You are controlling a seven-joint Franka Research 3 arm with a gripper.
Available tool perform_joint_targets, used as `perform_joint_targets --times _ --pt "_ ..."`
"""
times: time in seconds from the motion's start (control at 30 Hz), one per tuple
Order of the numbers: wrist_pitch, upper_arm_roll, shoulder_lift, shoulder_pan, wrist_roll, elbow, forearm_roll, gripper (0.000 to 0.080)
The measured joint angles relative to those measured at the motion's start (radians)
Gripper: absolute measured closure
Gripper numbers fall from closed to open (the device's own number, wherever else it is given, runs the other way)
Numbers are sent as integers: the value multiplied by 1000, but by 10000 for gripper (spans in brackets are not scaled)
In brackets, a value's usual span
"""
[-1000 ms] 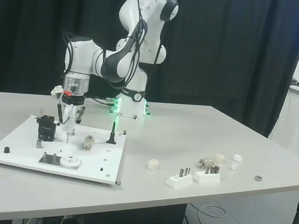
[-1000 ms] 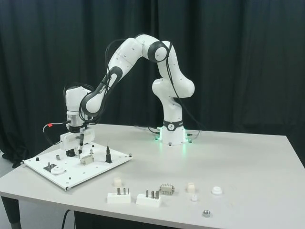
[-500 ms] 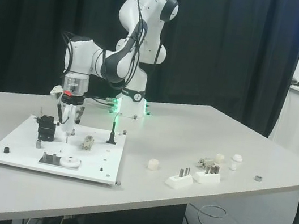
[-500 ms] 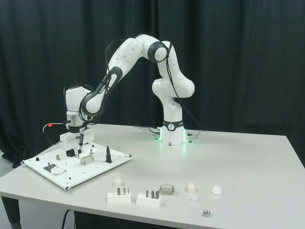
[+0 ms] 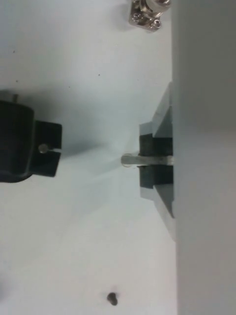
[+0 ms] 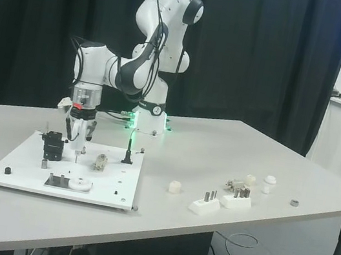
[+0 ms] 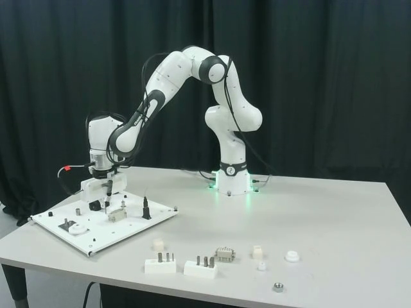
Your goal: Insert square peg 1.
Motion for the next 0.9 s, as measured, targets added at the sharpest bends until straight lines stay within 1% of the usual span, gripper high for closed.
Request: perform_joint_targets --times 0.47,0.9 --pt "-11 3 -1 4 0 -1 2 768" --pt "-9 3 0 4 0 -1 2 768"
